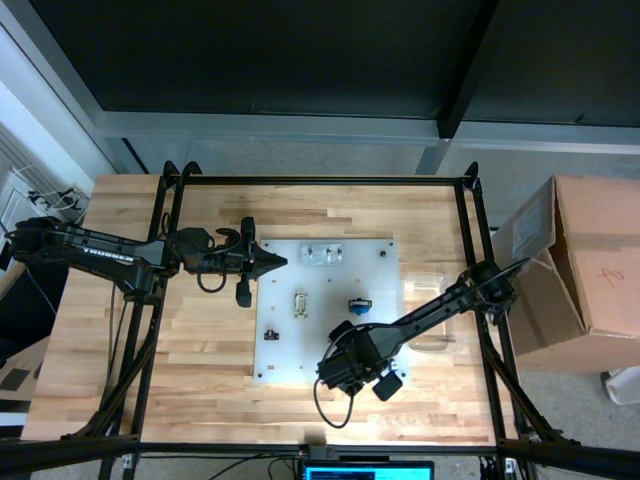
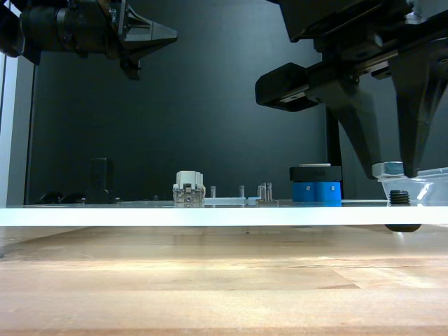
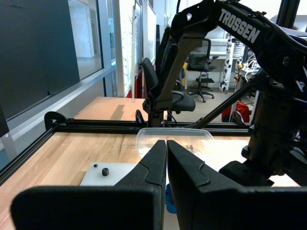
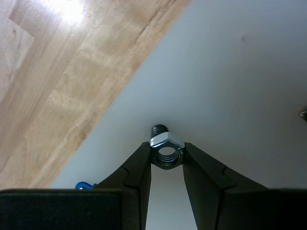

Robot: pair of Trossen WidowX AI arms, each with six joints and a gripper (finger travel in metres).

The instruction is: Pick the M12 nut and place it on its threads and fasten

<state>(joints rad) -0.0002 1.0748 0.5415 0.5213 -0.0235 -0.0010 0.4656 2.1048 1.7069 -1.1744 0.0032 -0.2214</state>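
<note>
M12 nut [image 4: 167, 152] is pinched between the two fingers of the right gripper [image 2: 394, 168], hex body level, bore showing in the right wrist view. In the low view we see the nut hanging just above the black ribbed stud [image 2: 400, 197] with a gap between them. The stud's ribs are bare, so the nut is held clear of its seat and not on its stud. The right wrist view shows the stud top just past the nut's edge, so the two are not quite lined up. The jaws are narrow, clamped on the nut's flats.

The right arm reaches in over the near right part of the white board [image 1: 300, 345]. Its gripper points down beside the clear tray [image 1: 432, 300]. We see no nut in the tray in the high view.

The left gripper [image 1: 272, 262] hangs high over the board's far left edge, well apart from the stud and pointing inward. Its fingers [image 3: 156, 160] are pressed together with nothing between them.

A blue part [image 2: 316, 190] and a white connector [image 2: 188, 190] stand mid-board. A cardboard box [image 1: 585, 270] sits off the table's right side.
</note>
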